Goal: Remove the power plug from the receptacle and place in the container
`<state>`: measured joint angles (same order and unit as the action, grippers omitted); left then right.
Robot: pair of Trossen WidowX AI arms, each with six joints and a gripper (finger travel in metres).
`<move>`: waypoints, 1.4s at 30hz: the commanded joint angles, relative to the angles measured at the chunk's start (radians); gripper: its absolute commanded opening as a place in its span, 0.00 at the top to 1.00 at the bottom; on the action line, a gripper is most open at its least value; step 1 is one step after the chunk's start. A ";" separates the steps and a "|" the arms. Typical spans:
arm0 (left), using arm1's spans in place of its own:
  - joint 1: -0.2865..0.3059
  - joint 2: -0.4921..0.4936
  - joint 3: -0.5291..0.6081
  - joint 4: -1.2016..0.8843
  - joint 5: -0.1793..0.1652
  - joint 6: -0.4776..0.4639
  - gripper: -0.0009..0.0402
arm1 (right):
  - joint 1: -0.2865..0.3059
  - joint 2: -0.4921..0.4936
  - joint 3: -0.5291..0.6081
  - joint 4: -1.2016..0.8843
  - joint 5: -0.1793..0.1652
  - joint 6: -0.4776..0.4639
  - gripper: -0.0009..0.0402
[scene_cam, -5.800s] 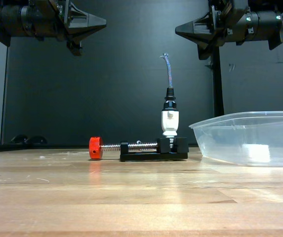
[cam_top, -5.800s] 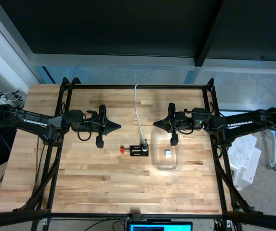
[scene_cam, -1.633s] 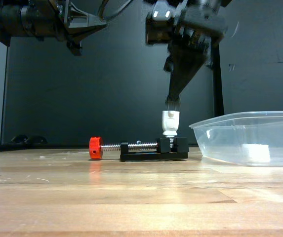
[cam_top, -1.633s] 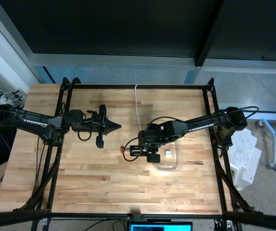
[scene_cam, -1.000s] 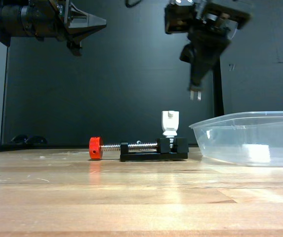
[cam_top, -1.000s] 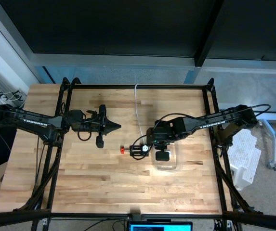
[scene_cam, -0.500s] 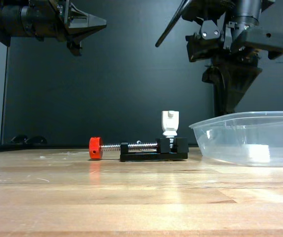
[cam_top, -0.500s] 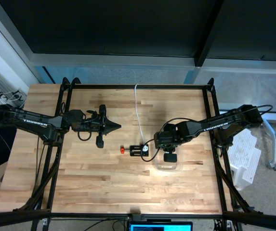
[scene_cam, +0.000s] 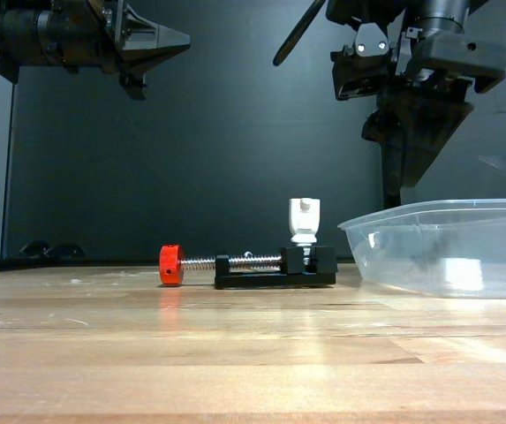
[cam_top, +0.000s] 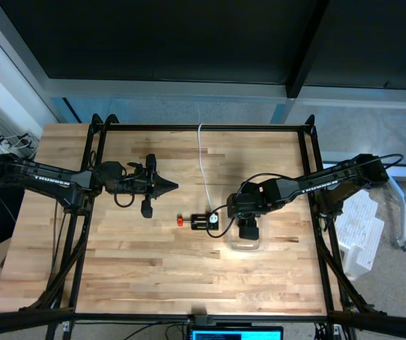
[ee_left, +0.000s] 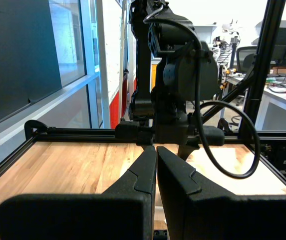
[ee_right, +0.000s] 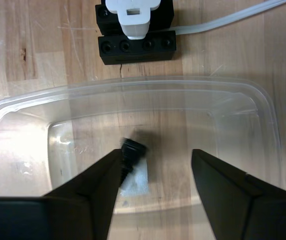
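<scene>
Right wrist view: plug [ee_right: 132, 149] in container [ee_right: 265, 117] between right gripper's [ee_right: 155, 153] spread fingers [ee_right: 225, 187]; left gripper [ee_left: 155, 148] clenched aloft.

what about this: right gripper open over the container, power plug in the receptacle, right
No: the right wrist view shows the power plug inside the container, not in the receptacle. The right gripper is open over the container; the left gripper hangs parked at the left.

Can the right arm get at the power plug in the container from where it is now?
Probably yes. The right gripper hangs open above the container, with the power plug below its fingers and nothing covering it. A pale cube lies close by. The left gripper is parked shut at the left.
</scene>
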<state>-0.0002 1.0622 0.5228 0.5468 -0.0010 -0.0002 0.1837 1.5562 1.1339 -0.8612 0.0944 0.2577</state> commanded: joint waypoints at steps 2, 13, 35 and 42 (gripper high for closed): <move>0.000 0.000 0.000 0.000 0.000 0.000 0.98 | 0.000 -0.025 0.006 -0.002 0.000 0.002 0.38; 0.000 0.000 0.000 0.000 0.000 0.000 0.98 | -0.014 -0.145 -0.010 0.097 0.001 -0.077 0.47; 0.000 0.000 0.000 0.000 0.000 0.000 0.98 | -0.156 -0.426 -0.286 0.864 0.008 -0.241 0.98; 0.000 0.000 0.000 0.000 0.000 0.000 0.98 | -0.194 -0.471 -0.391 1.069 -0.014 -0.241 0.98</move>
<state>-0.0002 1.0622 0.5228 0.5472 -0.0010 -0.0002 -0.0017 1.0924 0.7593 0.1730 0.0902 0.0158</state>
